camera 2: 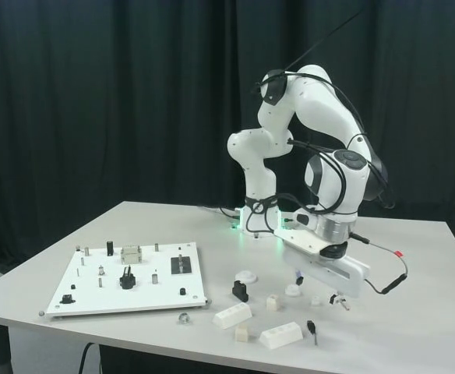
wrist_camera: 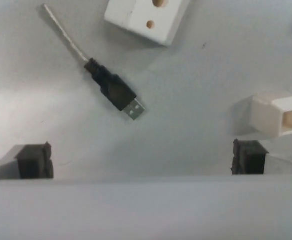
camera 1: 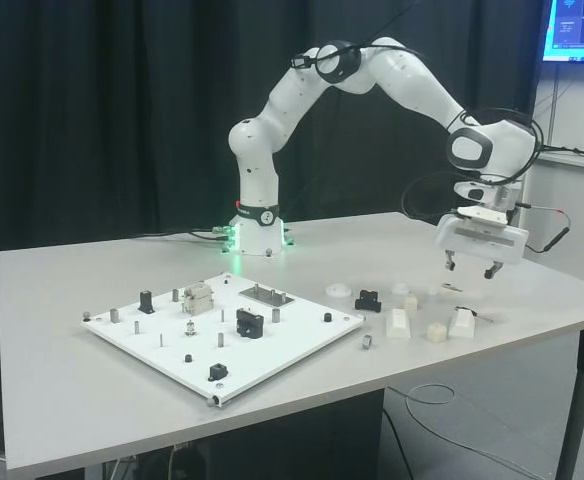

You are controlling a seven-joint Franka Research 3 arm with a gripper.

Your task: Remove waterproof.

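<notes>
My gripper [wrist_camera: 141, 159] hangs open above the bare grey table, with nothing between its black fingertips [wrist_camera: 34, 160]. It is off to the side of the white board [camera 1: 272, 345], over the loose parts [camera 1: 471, 266] [camera 2: 319, 290]. Below it lies a black USB plug [wrist_camera: 117, 93] on a white cable, also seen in the second room view [camera 2: 312, 329]. A small white cube with a square hole [wrist_camera: 281, 115] sits near one fingertip. The board carries several small black and grey parts, among them a grey connector block [camera 1: 198, 296] [camera 2: 130, 254]. I cannot tell which part is the waterproof one.
A white block with round holes [wrist_camera: 148, 15] lies beyond the plug. White blocks [camera 2: 232, 315] [camera 2: 281, 335], small cubes [camera 2: 243, 333], white discs [camera 2: 247, 276] and a black part [camera 2: 240, 291] are scattered between board and gripper. The table edge runs close behind the gripper [camera 1: 572, 310].
</notes>
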